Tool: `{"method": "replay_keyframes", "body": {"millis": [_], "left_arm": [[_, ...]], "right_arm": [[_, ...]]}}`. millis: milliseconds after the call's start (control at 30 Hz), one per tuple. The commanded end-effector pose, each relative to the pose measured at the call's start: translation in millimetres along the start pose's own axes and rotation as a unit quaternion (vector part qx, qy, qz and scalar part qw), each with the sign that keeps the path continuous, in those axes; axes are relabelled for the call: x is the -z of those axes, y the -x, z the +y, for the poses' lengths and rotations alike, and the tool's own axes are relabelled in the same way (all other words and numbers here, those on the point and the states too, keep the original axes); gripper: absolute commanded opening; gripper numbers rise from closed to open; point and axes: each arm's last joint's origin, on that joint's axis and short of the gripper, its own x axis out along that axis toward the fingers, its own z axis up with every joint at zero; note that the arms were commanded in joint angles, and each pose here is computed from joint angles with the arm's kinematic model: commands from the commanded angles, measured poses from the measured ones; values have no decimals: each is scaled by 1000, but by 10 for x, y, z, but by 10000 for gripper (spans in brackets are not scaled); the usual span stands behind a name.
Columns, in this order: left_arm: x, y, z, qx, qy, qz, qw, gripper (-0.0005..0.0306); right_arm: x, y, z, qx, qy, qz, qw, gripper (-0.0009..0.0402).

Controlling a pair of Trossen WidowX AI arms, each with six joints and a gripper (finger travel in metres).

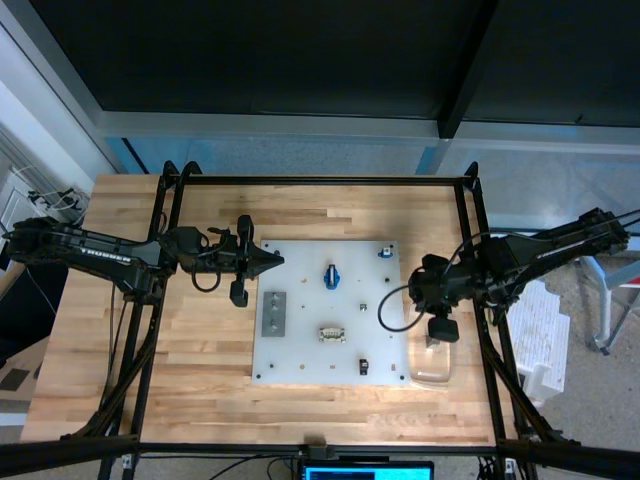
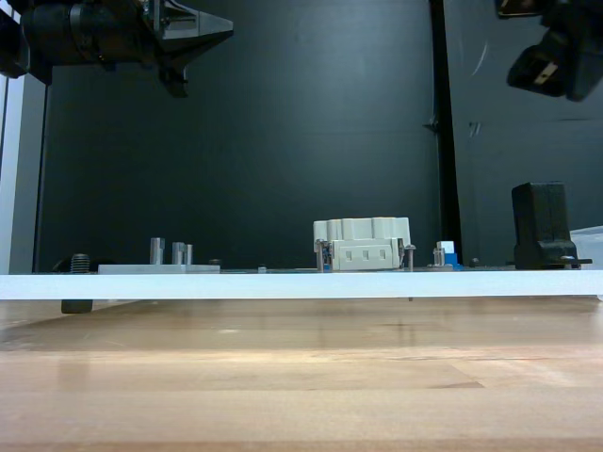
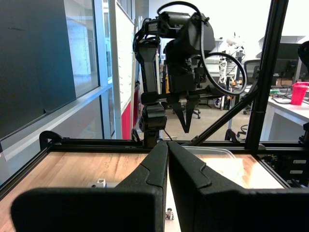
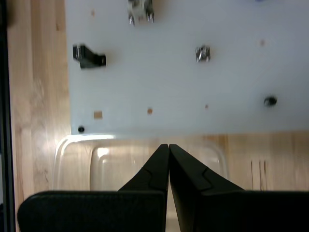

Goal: Pick the 16mm bar and install on taskboard

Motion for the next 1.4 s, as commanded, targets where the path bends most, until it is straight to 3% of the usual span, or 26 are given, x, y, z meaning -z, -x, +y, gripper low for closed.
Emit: {"method": "replay_keyframes", "body": {"millis": [33, 600, 900, 1100, 1400], "left_arm": [[0, 0, 1, 0, 0, 0, 1000, 0], [0, 0, 1, 0, 0, 0, 1000, 0], [0, 0, 1, 0, 0, 0, 1000, 0], [0, 0, 1, 0, 0, 0, 1000, 0], [0, 0, 1, 0, 0, 0, 1000, 0]], "right_arm": [[61, -1, 54, 7, -6, 14, 1000, 0], [265, -94, 323, 41, -30, 76, 996, 0], [331, -213, 490, 53, -18, 103, 993, 0], [395, -290, 554, 81, -14, 135, 987, 0], [415, -332, 615, 81, -13, 136, 987, 0]]}}
